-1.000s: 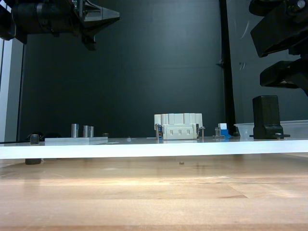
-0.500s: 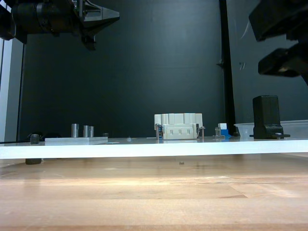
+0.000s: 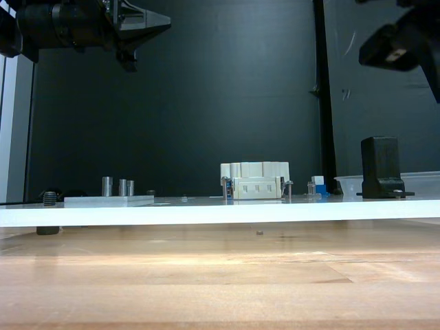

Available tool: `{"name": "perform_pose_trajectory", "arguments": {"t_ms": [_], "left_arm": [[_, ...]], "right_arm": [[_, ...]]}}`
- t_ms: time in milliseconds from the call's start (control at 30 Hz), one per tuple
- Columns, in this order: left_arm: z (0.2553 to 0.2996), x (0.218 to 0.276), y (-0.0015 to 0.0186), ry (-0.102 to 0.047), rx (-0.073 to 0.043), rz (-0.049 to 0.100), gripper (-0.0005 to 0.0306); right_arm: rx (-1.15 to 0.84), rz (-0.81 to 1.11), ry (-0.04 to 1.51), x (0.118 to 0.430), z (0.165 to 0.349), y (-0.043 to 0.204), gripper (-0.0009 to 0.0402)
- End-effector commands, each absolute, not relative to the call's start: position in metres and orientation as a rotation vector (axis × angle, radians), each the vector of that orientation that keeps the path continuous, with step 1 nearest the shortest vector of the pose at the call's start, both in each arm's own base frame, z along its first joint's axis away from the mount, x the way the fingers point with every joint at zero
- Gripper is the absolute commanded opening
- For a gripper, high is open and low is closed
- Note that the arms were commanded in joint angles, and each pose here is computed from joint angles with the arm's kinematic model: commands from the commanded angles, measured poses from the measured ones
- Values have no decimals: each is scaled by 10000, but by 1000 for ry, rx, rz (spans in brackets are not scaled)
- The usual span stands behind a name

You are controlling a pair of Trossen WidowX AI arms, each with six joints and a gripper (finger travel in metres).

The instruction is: Pick the 16mm bar from the taskboard and place it in the container

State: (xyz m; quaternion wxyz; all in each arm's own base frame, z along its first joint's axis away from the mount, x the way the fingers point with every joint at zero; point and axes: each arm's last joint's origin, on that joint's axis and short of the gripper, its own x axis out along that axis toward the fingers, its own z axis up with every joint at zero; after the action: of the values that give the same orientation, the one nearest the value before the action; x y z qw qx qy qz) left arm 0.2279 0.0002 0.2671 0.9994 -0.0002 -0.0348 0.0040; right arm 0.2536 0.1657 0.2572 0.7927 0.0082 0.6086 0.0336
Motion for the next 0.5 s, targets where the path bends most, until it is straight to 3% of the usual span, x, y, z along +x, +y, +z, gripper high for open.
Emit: {"name": "perform_pose_trajectory", "arguments": {"t_ms": [33,267,500], "left_arm": [[2672,2279,3,-70,0,8,0],[2672,2279,3,-70,0,8,0],[2672,2279,3,-70,0,8,0]], "right_arm": [[27,74,1299,2502,2696,1602,28],[45,73,1279,2463,2923,1536,28],[62,66,1264,2459,2967,1479,27]]}}
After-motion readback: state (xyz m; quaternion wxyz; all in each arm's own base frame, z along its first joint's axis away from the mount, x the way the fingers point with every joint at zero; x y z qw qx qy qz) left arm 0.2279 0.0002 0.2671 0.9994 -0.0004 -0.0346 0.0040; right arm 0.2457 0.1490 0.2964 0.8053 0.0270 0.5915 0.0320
